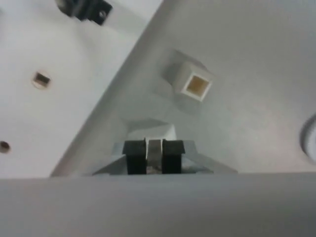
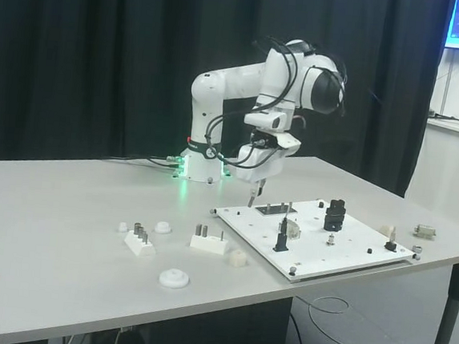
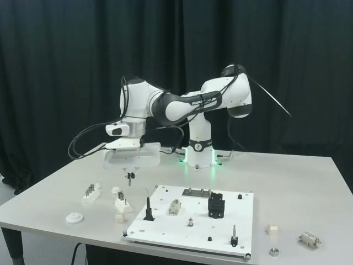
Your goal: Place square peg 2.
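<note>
The hand [image 1: 154,156], with two black blocky fingers [image 1: 134,156], is clamped on a slim grey metal square peg [image 1: 154,154]. It hangs above the smooth grey table [image 2: 65,214], left of centre in the second room view, beside the flat white board [image 3: 182,229]. A hollow white cube [image 1: 193,82] lies near.

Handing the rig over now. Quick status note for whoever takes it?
Gripper: shut on a square peg, held in the air off the near edge of the white board.
Below it on the grey table: a small white block with a square opening.
Done: peg picked up.
Left: carry it to its square hole, insert, release. Which hole is meant, I can't tell.
</note>
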Robot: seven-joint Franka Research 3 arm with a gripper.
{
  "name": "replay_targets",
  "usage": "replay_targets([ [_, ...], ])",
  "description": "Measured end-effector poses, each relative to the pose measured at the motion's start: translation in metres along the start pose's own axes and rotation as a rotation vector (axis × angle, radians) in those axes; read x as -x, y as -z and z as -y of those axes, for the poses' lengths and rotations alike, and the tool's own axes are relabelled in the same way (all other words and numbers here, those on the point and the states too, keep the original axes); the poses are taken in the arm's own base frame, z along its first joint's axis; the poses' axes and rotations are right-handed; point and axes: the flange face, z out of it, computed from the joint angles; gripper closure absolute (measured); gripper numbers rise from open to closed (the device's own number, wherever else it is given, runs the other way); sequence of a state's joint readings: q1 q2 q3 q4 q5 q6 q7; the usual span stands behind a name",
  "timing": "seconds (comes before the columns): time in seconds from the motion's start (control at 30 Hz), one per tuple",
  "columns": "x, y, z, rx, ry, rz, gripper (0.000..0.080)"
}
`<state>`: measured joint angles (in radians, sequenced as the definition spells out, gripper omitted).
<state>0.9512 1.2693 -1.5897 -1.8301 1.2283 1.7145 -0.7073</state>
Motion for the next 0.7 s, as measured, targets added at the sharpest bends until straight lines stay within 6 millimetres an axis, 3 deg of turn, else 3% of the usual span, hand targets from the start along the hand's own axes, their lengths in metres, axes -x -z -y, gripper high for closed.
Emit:
replay_targets([
  [0.3, 0.0, -0.006, -0.013, 0.022, 0.155, -0.003, 0.0738],
  [0.7, 0.009, -0.01, -0.033, 0.037, 0.136, -0.003, 0.0738],
])
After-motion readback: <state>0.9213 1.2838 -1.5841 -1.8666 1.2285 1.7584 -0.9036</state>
